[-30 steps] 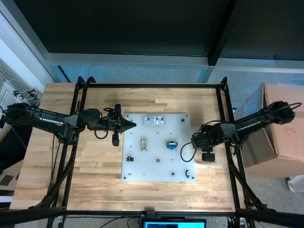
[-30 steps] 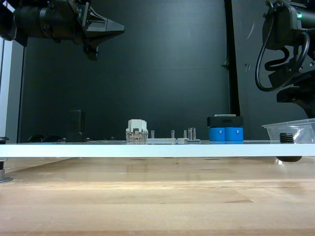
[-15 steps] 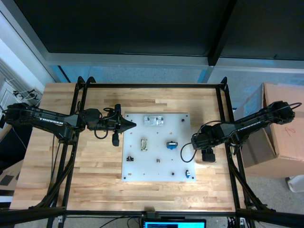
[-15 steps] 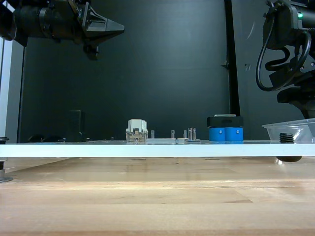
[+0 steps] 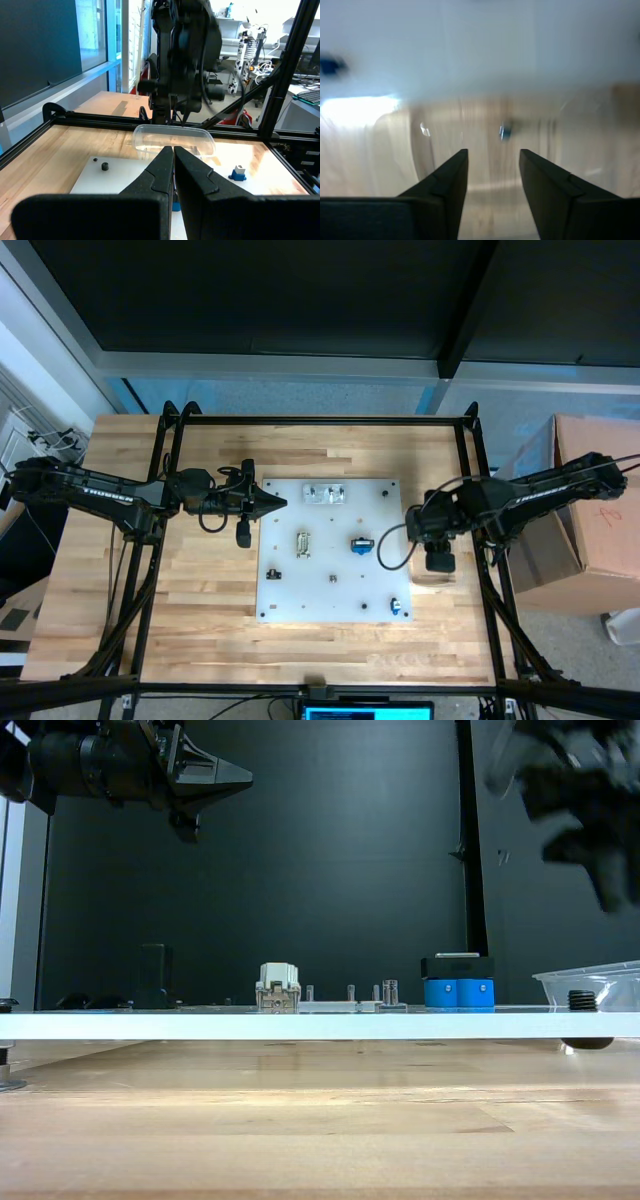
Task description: Unfasten the M12 nut and place it in the container
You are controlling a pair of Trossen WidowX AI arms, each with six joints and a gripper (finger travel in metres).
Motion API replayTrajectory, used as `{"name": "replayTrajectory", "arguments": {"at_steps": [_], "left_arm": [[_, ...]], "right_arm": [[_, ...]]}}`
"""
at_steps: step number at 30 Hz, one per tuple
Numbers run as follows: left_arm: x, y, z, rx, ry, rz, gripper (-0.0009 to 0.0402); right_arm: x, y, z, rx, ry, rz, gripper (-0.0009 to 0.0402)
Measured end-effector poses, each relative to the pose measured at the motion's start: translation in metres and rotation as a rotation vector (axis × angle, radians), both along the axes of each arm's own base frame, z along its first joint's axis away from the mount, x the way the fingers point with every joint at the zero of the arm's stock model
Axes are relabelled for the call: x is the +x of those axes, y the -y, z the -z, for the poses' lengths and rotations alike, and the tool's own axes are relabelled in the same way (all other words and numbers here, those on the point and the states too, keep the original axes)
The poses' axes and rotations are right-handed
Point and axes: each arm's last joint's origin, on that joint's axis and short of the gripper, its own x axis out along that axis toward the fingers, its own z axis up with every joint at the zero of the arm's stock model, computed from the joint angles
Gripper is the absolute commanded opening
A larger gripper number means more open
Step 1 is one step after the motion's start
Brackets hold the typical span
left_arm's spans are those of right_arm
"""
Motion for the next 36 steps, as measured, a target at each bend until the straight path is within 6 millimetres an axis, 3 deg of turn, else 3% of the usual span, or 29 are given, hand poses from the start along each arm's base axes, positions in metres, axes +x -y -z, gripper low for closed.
{"name": "replayTrajectory", "arguments": {"at_steps": [7,12,26,36], "left_arm": [[0.0,0.0,0.0,0.0,0.0,0.0,0.0],[0.0,0.0,0.0,0.0,0.0,0.0,0.0],[0.0,0.0,0.0,0.0,0.0,0.0,0.0],[0.0,0.0,0.0,0.0,0.0,0.0,0.0]], "right_arm": [[0.02,0.014,-0.055,-0.034,0.284,0.027,-0.0005],[0.037,0.022,-0.072,-0.029,0.545,0.027,-0.0003],[0.043,0.03,-0.062,-0.035,1.084,0.003,0.0],[0.042,0.04,-0.026,-0.01,1.364,0.036,0.0]]}}
